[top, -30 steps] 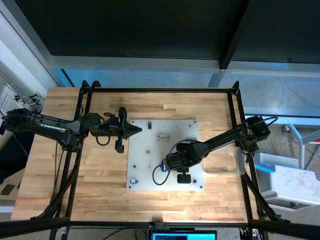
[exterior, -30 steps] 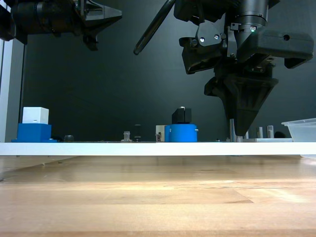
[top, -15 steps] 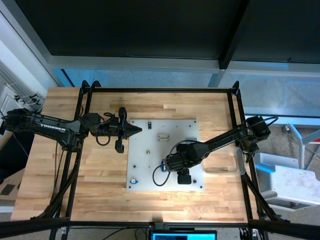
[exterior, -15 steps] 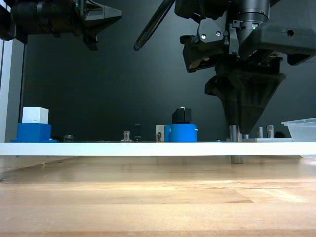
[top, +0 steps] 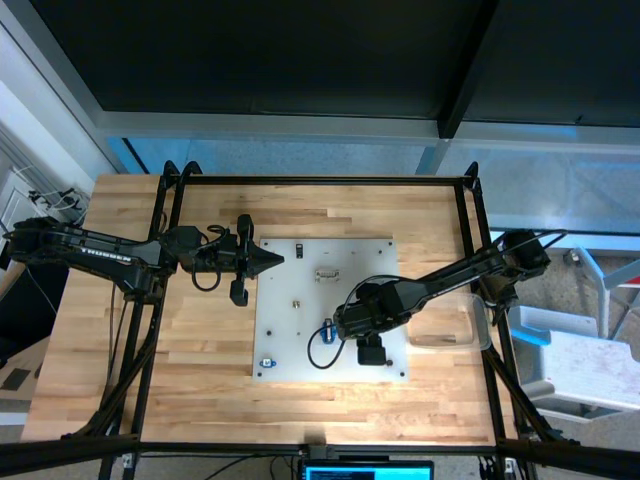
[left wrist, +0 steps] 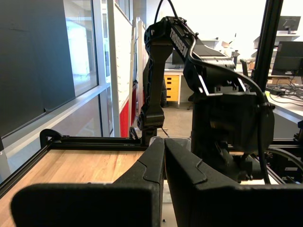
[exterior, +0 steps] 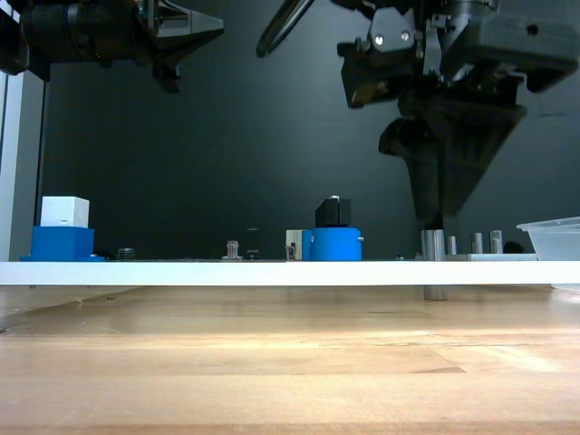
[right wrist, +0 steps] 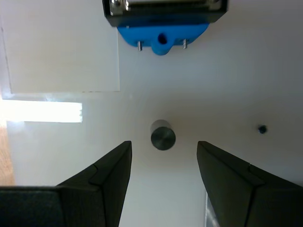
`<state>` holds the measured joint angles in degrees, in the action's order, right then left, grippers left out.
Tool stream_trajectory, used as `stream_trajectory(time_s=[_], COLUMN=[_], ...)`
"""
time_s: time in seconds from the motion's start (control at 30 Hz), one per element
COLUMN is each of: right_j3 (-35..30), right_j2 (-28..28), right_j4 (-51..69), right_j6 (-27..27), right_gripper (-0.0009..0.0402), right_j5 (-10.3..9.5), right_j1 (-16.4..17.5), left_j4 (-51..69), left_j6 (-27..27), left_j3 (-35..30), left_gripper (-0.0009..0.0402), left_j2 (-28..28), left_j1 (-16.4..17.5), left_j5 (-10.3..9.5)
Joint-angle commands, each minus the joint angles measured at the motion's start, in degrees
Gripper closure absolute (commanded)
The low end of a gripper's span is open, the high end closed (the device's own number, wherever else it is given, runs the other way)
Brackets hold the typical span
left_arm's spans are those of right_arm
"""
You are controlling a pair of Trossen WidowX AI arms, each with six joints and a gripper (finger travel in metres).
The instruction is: Pick the 16mm cylinder and place it in the taskboard
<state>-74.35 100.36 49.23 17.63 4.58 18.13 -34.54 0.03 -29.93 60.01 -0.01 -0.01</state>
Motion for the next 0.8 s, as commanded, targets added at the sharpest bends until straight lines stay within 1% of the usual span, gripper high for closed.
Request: stream_trajectory(time_s=[0.03,0.5,0.8], right_j3=[0.0,0.0,0.0], right_j2=[-2.1,-10.9,-12.2], right_j4=[0.6,1.1,4.5], right_j6=[-0.1,-0.1,-0.1], right_gripper=[0.0209,0.0222,0.0221], right_j5=[0.42,0.44,0.46], right_j1=[0.0,-0.1,-0.1], left_j4=[0.0,0.0,0.0], left_j6=[0.0,0.0,0.0], left_j3=[0.0,0.0,0.0], left_gripper=[0.0393,0.0393,0.0393], left_j2=[0.0,0.0,0.0], left_j1=[0.0,0.0,0.0], left_j5=[0.0,0.0,0.0])
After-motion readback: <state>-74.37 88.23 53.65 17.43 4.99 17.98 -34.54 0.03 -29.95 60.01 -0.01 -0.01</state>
